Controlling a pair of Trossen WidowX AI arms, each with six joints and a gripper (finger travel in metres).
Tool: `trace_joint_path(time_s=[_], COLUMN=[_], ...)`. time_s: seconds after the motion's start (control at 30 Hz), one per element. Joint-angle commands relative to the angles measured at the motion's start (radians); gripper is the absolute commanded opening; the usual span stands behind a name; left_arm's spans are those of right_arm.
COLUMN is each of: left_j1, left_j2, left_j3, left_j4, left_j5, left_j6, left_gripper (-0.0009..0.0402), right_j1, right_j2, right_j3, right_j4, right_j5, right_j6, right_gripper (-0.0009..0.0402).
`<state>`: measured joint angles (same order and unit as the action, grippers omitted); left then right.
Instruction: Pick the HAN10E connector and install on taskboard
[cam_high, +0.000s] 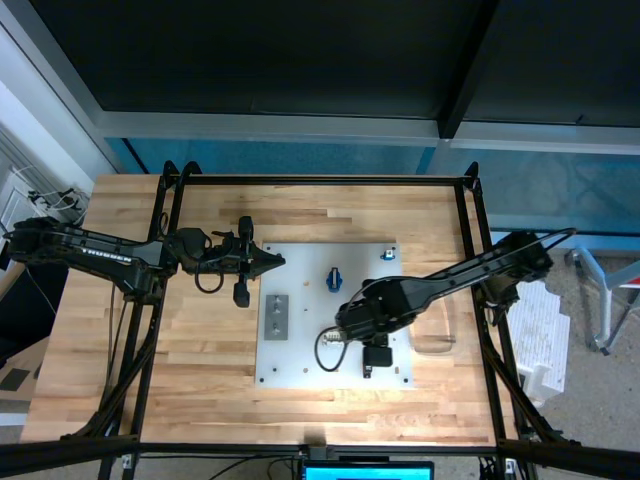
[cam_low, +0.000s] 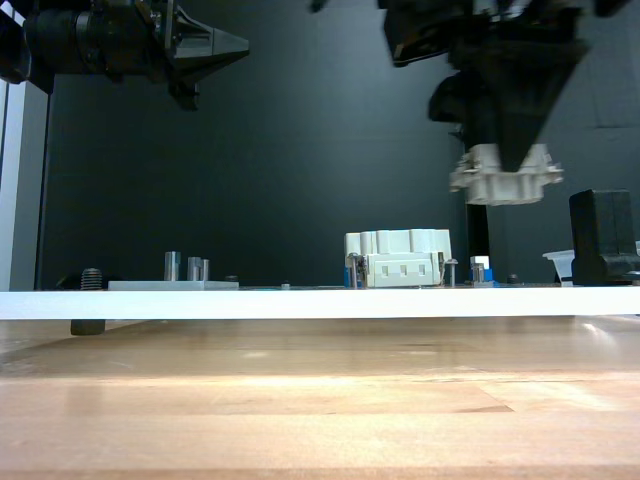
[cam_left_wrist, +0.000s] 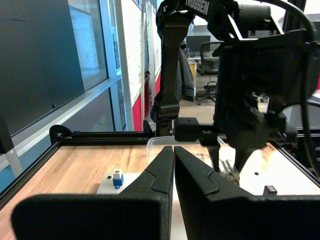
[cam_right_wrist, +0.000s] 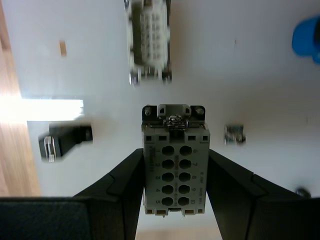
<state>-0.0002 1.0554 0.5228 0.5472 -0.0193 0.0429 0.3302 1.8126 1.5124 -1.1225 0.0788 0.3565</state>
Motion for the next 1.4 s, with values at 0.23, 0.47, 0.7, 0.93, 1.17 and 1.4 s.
trace_joint_path(time_s=[0.23, 0.47, 0.7, 0.93, 1.17, 1.4], left_j1=[0.000, 0.000, 0.000, 0.000, 0.000, 0.000], left_j2=[0.000, 0.000, 0.000, 0.000, 0.000, 0.000], left_j3=[0.000, 0.000, 0.000, 0.000, 0.000, 0.000], left_j4=[0.000, 0.000, 0.000, 0.000, 0.001, 0.001], left_j5=[0.000, 0.000, 0.000, 0.000, 0.000, 0.000], left_j6=[0.000, 0.000, 0.000, 0.000, 0.000, 0.000], left_gripper=[0.0001, 0.0001, 0.0001, 0.0001, 0.0001, 0.0001], right_j1=[-0.021, -0.024, -0.027, -0.028, -0.029, -0.029], right_j2=[0.142, 0.212, 0.260, 0.264, 0.282, 0.290], right_j3=[0.172, 0.259, 0.311, 0.311, 0.311, 0.310], right_j4=[-0.037, -0.045, -0.048, -0.040, -0.014, -0.011], right_j5=[-0.001, -0.001, -0.001, 0.000, -0.004, -0.027], right_j6=[-0.031, -0.037, -0.047, -0.047, -0.051, -0.051], right_gripper=[0.0047, 0.0047, 0.0048, 0.0047, 0.0047, 0.0048])
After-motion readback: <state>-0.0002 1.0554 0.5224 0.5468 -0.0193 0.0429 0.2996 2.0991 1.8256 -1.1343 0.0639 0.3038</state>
